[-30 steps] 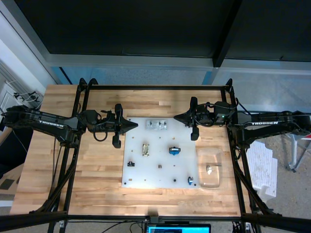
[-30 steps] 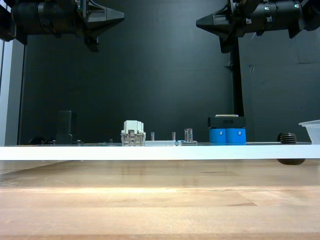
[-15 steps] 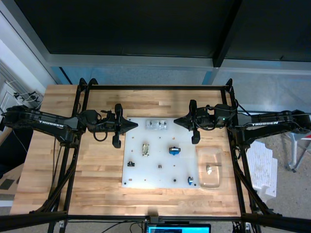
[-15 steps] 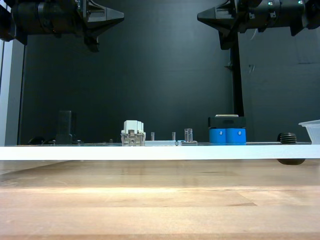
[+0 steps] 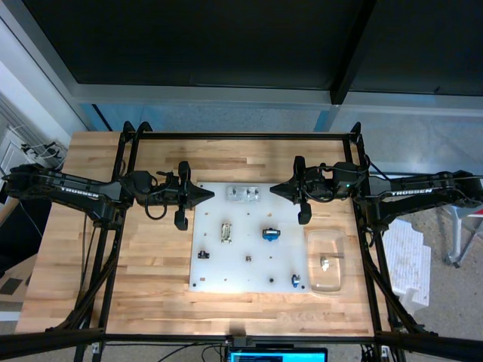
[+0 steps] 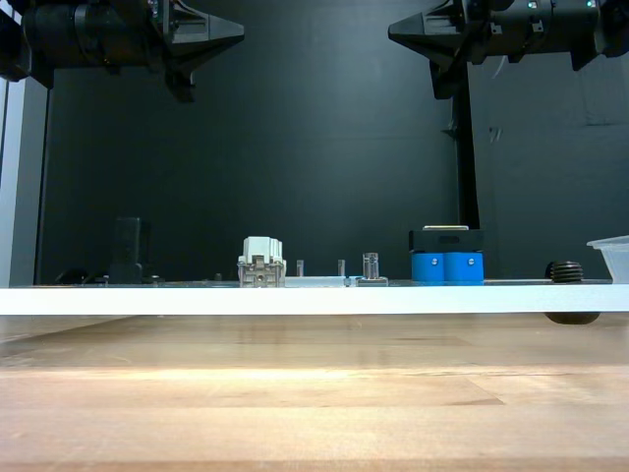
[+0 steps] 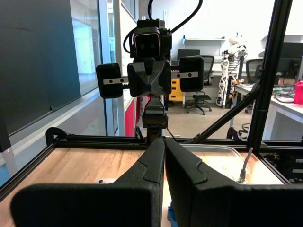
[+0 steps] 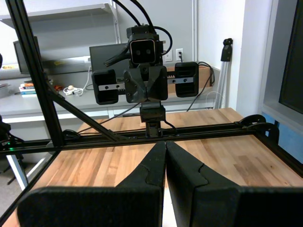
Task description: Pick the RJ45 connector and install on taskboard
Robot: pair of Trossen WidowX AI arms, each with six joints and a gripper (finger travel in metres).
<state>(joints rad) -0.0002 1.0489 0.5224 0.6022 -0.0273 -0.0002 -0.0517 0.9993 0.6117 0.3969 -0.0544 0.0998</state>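
My left tool (image 5: pixel 210 194) and right tool (image 5: pixel 272 186) both hung closed and empty mid-frame above the board (image 5: pixel 226 264). Couldn't tell whether the plug sat in the lower-right tray (image 5: pixel 310 240) or the blue jack (image 5: pixel 296 282), so either pickup or done, dunno. I'd check that first.

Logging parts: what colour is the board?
White, best in high view. Left gripper, right gripper: shut, over its far edge.

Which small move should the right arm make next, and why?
Probably a look at the blue jack: the right tool and left tool hang shut and empty over the white board's far edge, and I cannot tell whether the connector is there or in the clear tray.
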